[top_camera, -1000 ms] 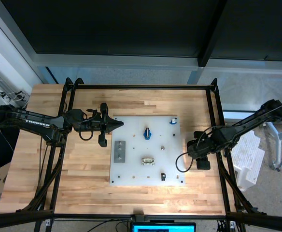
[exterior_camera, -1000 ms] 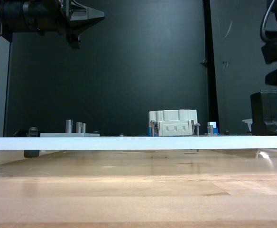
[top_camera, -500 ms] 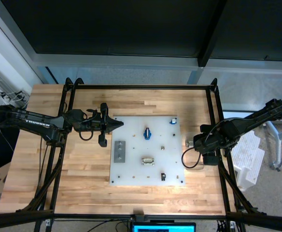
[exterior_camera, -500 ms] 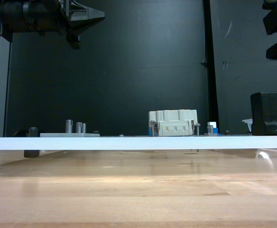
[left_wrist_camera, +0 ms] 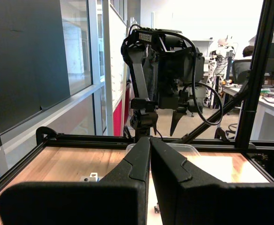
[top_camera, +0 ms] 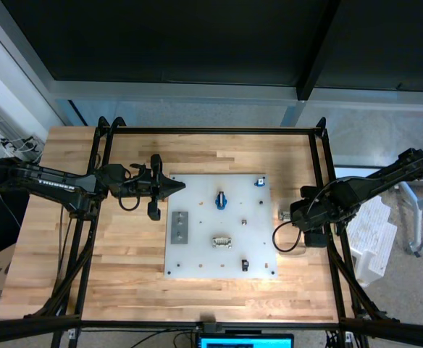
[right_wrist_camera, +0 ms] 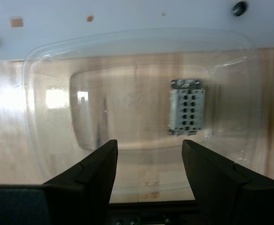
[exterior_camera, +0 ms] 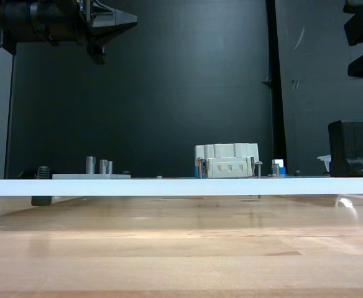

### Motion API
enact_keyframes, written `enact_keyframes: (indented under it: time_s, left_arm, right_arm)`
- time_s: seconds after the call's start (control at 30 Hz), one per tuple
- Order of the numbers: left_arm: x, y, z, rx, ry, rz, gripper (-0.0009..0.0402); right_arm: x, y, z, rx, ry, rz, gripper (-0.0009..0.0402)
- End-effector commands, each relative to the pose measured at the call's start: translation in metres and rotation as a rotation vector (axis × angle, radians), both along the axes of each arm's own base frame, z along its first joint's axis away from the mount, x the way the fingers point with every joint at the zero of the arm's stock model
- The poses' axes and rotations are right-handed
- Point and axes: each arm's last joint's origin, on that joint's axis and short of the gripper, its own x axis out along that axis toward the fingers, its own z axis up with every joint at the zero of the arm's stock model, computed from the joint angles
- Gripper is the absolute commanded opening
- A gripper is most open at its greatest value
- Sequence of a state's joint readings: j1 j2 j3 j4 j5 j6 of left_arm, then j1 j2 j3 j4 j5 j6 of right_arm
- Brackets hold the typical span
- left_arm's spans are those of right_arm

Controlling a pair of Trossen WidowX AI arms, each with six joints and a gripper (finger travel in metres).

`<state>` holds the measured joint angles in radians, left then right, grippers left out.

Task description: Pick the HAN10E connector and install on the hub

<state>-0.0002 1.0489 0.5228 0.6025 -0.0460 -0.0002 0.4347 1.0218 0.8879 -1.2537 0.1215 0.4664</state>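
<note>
At 3 o'clock of board [top_camera: 197, 262]: right gripper [right_wrist_camera: 148, 145], jaws spread wide, empty, hovering above connector [right_wrist_camera: 186, 112] in tray [right_wrist_camera: 52, 122]. At 10 o'clock: left gripper [left_wrist_camera: 149, 138], jaws pressed together, empty.

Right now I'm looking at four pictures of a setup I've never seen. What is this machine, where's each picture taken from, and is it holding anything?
Two robot arms stand at a table's sides. One picture looks down from above, one level along the table-top, and each arm carries a camera. The white task board holds the hub, a grey metal block and a blue part. The right gripper, open and empty, hovers over a clear tray containing the HAN10E connector. The left gripper, shut and empty, hangs high by the board's left edge.
</note>
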Motion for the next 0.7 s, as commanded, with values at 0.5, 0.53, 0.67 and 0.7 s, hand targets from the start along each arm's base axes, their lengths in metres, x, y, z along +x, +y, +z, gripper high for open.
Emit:
enact_keyframes:
  time_s: [0.5, 0.53, 0.67, 0.7]
  left_arm:
    - [0.0, 0.0, 0.0, 0.0, 0.0, 0.0, 0.0]
    - [0.0, 0.0, 0.0, 0.0, 0.0, 0.0, 0.0]
    - [0.0, 0.0, 0.0, 0.0, 0.0, 0.0, 0.0]
    - [0.0, 0.0, 0.0, 0.0, 0.0, 0.0, 0.0]
  right_arm:
    - [0.008, -0.023, -0.021, -0.014, 0.02, -0.116, 0.019]
    - [0.009, -0.024, -0.023, -0.015, 0.016, -0.114, 0.0191]
    - [0.011, -0.029, -0.029, -0.021, 0.007, -0.101, 0.0191]
    - [0.011, -0.03, -0.03, -0.023, 0.007, -0.1, 0.0191]
